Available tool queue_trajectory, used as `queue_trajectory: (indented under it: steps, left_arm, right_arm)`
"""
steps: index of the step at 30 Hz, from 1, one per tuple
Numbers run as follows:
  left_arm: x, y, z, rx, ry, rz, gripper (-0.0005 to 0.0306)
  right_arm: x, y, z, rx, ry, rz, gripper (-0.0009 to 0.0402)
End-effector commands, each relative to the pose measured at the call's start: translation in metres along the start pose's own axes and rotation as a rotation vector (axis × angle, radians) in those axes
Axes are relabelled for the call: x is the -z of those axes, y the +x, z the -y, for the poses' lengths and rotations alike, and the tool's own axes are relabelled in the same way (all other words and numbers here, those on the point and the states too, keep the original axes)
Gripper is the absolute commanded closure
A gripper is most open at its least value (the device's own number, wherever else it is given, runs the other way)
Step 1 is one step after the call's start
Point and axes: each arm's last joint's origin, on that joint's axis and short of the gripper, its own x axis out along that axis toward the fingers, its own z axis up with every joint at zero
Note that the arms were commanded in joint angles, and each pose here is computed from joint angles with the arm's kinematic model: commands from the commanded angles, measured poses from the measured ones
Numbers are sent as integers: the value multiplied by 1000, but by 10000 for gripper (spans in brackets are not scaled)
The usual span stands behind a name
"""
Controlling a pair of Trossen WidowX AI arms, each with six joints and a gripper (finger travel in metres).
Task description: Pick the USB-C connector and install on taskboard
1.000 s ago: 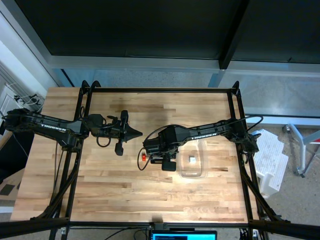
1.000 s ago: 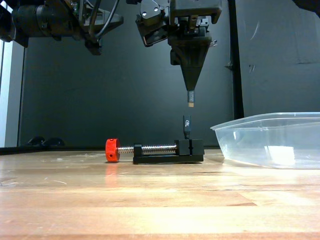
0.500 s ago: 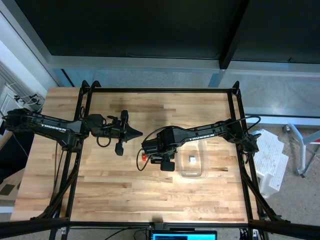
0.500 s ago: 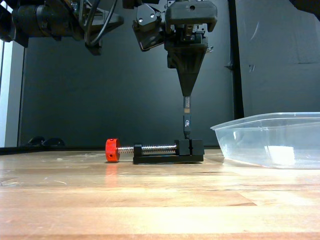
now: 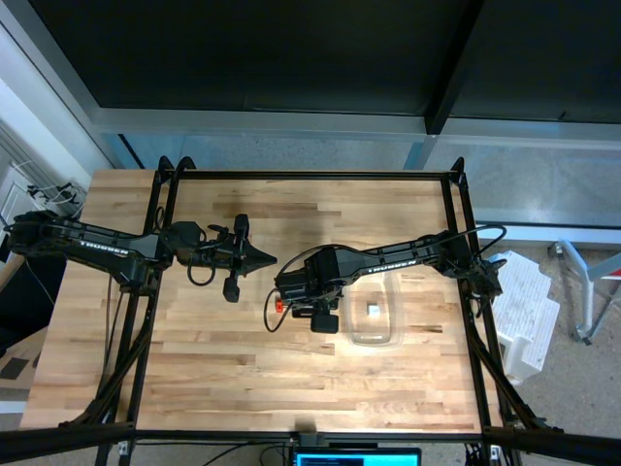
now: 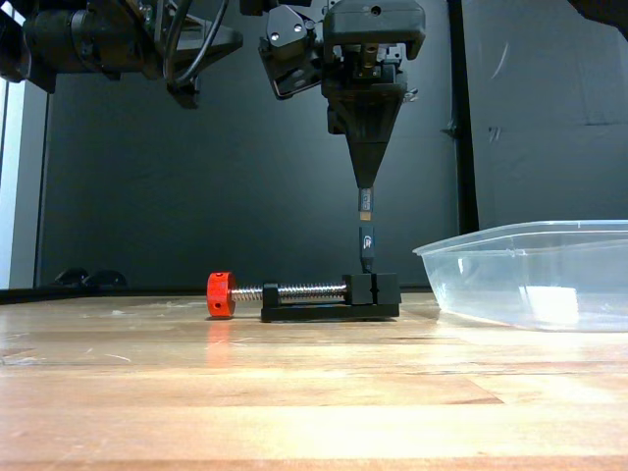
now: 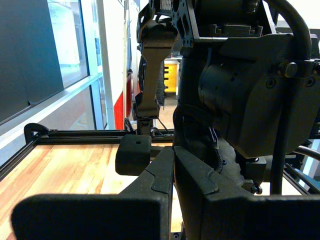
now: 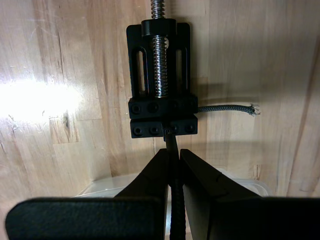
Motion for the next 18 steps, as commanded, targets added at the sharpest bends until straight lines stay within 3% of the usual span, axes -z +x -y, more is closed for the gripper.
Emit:
queue_trajectory:
  steps: [1, 18]
  left_arm:
    - [0, 0, 0, 0, 0, 1, 300]
    - [0, 0, 0, 0, 0, 1, 300]
  right_arm:
    - [0, 0, 0, 9, -1, 3, 394]
    - [0, 1, 0, 11, 7, 4, 394]
